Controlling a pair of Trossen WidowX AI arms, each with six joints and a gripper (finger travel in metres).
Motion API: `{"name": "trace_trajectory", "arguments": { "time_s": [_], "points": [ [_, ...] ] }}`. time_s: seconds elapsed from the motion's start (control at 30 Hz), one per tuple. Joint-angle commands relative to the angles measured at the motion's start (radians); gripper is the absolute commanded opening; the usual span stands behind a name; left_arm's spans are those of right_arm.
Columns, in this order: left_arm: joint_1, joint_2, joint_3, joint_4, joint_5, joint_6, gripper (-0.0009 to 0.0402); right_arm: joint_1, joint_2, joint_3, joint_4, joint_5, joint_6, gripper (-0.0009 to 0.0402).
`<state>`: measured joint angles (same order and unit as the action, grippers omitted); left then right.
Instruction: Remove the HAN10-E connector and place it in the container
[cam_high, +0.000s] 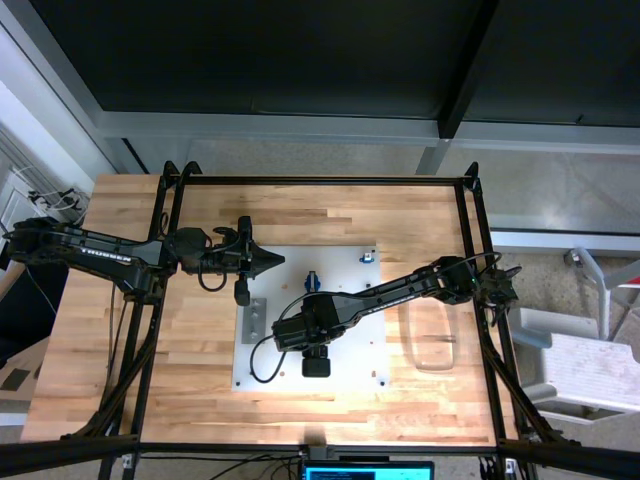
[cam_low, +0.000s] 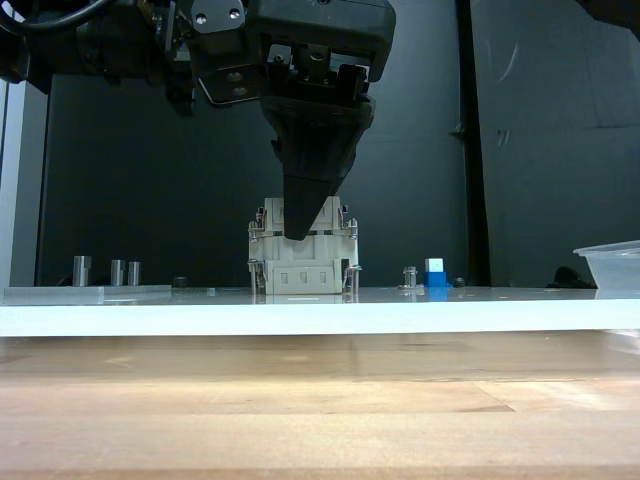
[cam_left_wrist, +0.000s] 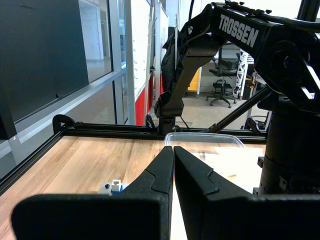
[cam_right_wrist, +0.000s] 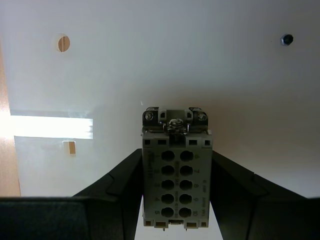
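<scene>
Now the right gripper (cam_right_wrist: 176, 153) is pinching the small beige-grey rectangular HAN10-E connector (cam_right_wrist: 176, 186) standing on the flat white board (cam_high: 350, 372), while the left gripper (cam_left_wrist: 173, 150) is hovering pressed together above its far side.

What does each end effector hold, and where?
The right end effector, down at the white board, grips the HAN10-E connector by its long sides. The left end effector, shut over the board's far edge, holds nothing.

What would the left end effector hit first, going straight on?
Likely the right arm's black upper link, beyond the clear plastic tub; depth unclear. Left end effector, shut, above the white board's left edge; right end effector grips the beige-grey rectangular connector.
</scene>
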<state>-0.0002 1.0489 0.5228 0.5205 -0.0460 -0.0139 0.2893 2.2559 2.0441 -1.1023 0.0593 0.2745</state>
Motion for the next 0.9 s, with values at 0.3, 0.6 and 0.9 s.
{"name": "trace_trajectory", "arguments": {
  "time_s": [0.3, 0.6, 0.9],
  "points": [
    [0.000, 0.000, 0.000, 0.000, 0.000, 0.000, 0.0000, 0.000, -0.024, 0.000, -0.021, -0.003, -0.001, 0.0043],
    [0.000, 0.000, 0.000, 0.001, 0.000, 0.000, 0.0000, 0.000, -0.056, 0.000, -0.043, -0.002, 0.000, 0.0047],
    [0.000, 0.000, 0.000, 0.001, 0.000, 0.000, 0.0000, 0.001, -0.090, -0.006, -0.064, 0.003, 0.008, 0.0048]
  ]
}}
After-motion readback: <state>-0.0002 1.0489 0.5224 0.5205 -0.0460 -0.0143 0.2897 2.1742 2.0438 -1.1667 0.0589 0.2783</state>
